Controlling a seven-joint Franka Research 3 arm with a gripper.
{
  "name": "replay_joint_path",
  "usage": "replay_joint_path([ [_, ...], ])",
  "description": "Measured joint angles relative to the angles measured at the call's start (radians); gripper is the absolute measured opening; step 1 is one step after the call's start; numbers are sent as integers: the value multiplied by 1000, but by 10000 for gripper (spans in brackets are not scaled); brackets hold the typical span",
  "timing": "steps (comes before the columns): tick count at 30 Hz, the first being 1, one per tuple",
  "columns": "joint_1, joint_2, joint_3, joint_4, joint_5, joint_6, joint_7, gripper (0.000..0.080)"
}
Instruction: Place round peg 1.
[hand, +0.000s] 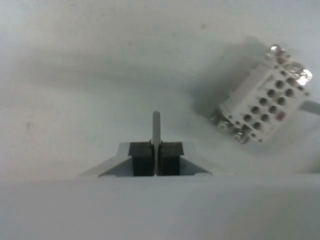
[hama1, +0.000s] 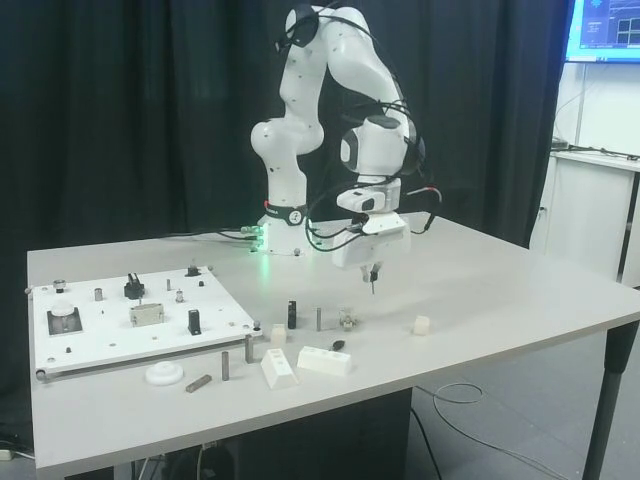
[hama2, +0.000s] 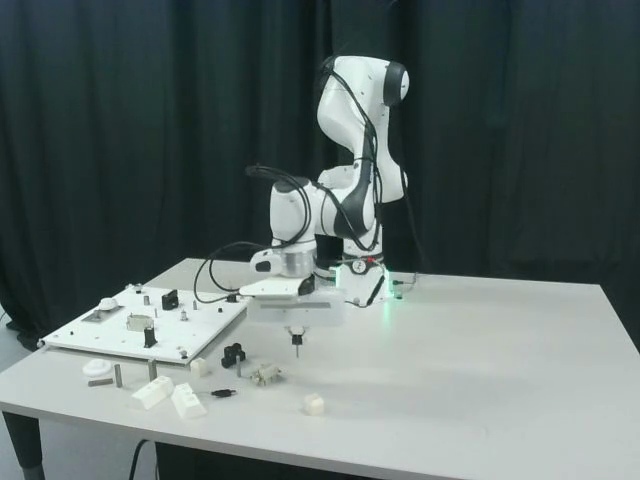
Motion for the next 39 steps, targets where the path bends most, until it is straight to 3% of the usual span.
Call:
replay_joint_path([
  [11,-1,41,28,1,0,11,44,32],
  [27,-3,59,37,1,0,11,74,32],
  [28,-3,59,37,2,0,11,74,246],
  [32,-3,60,37,2,0,11,74,246],
  [33,-3,60,37,2,0,11,74,558],
  [39,-4,60,38,3,-1,11,74,558],
])
